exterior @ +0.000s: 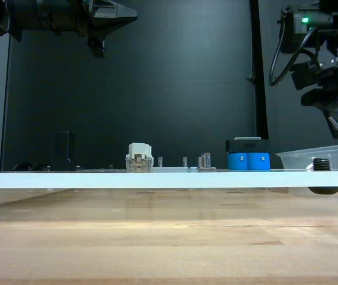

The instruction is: Pick the RJ45 connector and install on the taskboard

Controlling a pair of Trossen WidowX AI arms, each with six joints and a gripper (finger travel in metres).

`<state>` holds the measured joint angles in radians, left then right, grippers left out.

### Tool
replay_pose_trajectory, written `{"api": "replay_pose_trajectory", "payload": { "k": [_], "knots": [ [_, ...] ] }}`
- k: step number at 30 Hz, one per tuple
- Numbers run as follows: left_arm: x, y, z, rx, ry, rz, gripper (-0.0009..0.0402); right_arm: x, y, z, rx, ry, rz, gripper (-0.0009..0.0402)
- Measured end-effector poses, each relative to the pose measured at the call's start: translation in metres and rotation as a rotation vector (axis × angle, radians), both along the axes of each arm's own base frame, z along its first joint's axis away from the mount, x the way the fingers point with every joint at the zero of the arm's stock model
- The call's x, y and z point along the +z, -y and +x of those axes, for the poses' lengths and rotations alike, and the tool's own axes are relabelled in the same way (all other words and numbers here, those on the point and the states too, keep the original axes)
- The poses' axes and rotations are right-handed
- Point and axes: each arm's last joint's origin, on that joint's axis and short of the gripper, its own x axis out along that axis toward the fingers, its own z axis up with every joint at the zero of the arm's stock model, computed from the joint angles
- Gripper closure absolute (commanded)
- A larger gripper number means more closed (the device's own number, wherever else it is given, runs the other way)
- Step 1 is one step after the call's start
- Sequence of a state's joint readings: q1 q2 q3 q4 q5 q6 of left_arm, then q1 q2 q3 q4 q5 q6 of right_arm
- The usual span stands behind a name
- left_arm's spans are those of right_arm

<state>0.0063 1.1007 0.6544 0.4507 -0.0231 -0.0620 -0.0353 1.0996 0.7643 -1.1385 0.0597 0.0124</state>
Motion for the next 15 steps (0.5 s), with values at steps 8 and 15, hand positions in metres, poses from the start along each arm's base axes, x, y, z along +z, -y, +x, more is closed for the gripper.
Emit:
{"api": "replay_pose_trajectory", "payload": {
  "k": [8,15],
  "knots": [
    [0.0,0.0,0.0,0.0,0.0,0.0,0.0392,-0.013,0.004,0.012,-0.017,-0.03,0.002,0.0175],
    [0.0,0.0,0.0,0.0,0.0,0.0,0.0393,-0.021,0.011,0.015,-0.009,-0.076,0.014,0.0201]
  ]
}}
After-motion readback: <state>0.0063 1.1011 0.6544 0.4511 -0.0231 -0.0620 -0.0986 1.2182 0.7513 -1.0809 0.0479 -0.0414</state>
